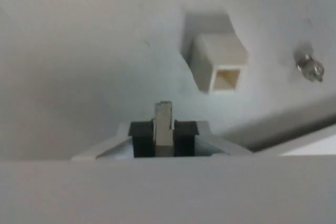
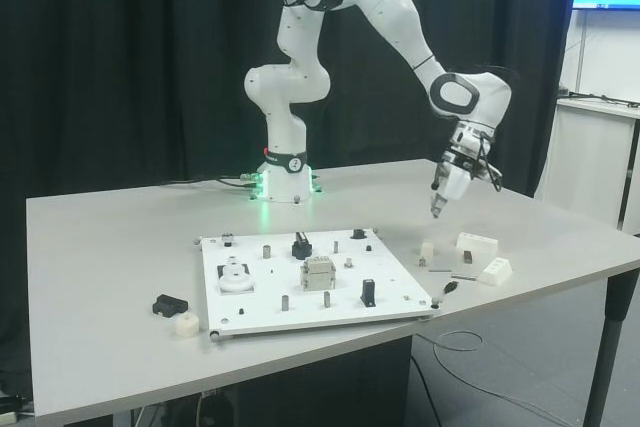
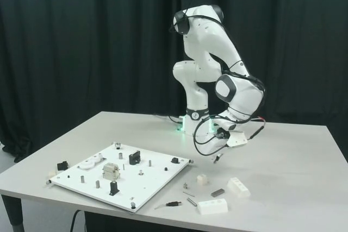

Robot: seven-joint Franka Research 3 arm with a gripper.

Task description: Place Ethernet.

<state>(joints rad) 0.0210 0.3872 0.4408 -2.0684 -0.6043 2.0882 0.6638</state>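
Observation:
My gripper (image 1: 164,136) has its two black fingers (image 1: 140,139) shut on a small pale grey Ethernet plug (image 1: 163,115), which sticks out between them. In the first room view the gripper (image 2: 438,209) hangs above the table to the right of the white board (image 2: 300,302). In the second room view the gripper (image 3: 217,159) hovers a little above the tabletop. A small white cube with a square socket (image 1: 220,66) lies on the table below and ahead of it; the cube (image 2: 427,249) sits just right of the board.
The board carries several small black and grey fixtures (image 2: 317,273). Two white blocks (image 2: 477,244) (image 2: 495,270), a thin pin (image 2: 438,269) and a black-tipped cable end (image 2: 447,289) lie right of it. A metal screw (image 1: 310,67) rests near the cube. A black part (image 2: 170,304) lies left.

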